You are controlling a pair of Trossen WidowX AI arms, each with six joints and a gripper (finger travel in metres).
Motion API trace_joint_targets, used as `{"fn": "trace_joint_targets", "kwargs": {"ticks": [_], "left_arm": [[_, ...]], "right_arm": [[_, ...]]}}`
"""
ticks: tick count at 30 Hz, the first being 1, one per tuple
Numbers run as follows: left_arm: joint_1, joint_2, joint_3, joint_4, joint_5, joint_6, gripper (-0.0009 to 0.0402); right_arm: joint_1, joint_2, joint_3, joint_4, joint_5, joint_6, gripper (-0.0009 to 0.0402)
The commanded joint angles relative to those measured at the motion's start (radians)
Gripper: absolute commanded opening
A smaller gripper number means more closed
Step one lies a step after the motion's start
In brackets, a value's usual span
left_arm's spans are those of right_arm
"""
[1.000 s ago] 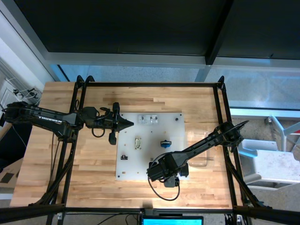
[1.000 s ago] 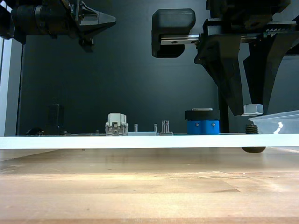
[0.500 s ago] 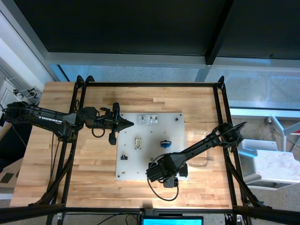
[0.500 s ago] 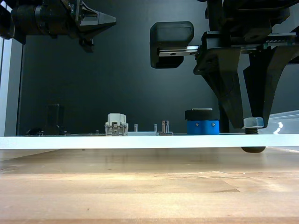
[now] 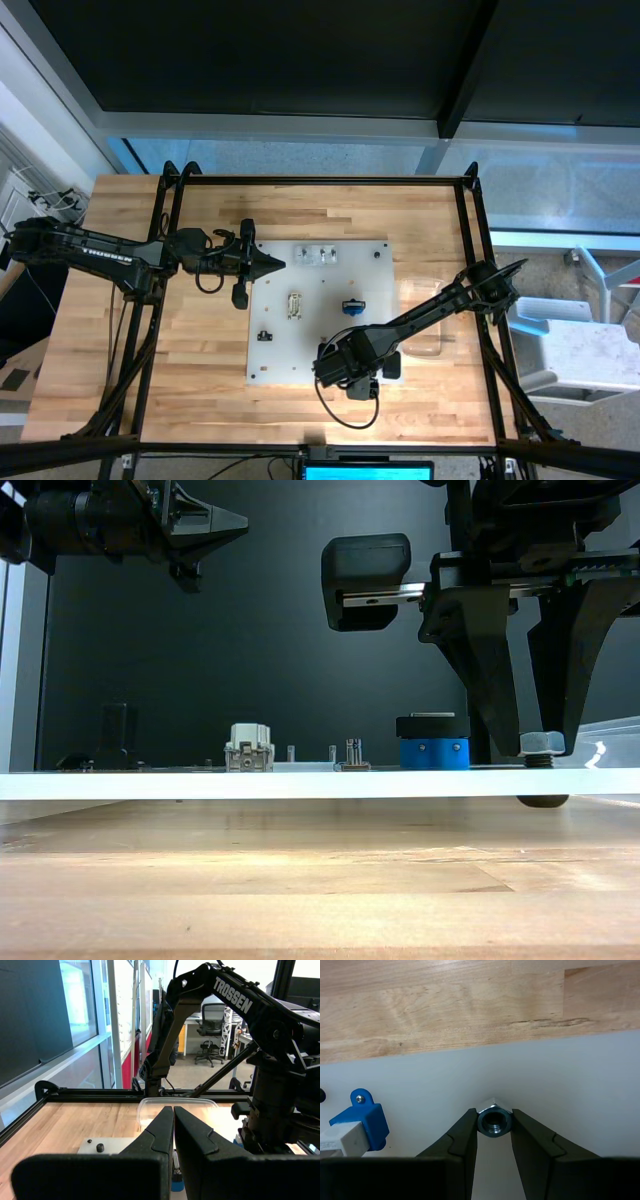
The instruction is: Pick the M12 fastener and fasten on the M12 threads
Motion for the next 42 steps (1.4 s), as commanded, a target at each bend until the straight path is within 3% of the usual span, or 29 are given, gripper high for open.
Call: {"fn": "trace_joint_targets", "kwargs": {"ticks": [1, 7, 31, 42], "left_arm": [[0.0, 0.0, 0.0, 0.0, 0.0, 0.0, 0.0], [0.0, 0.0, 0.0, 0.0, 0.0, 0.0, 0.0], [0.0, 0.0, 0.0, 0.0, 0.0, 0.0, 0.0], [0.0, 0.0, 0.0, 0.0, 0.0, 0.0, 0.0]], "right_arm": [[0.0, 0.003, -0.002, 0.002, 0.001, 0.0, 0.0035], [0.0, 0.002, -0.002, 0.012, 0.001, 0.076, 0.0035], [0.0, 0.002, -0.002, 0.016, 0.001, 0.984, 0.0035], [0.0, 0.002, -0.002, 0.011, 0.001, 1.307, 0.0035]]}}
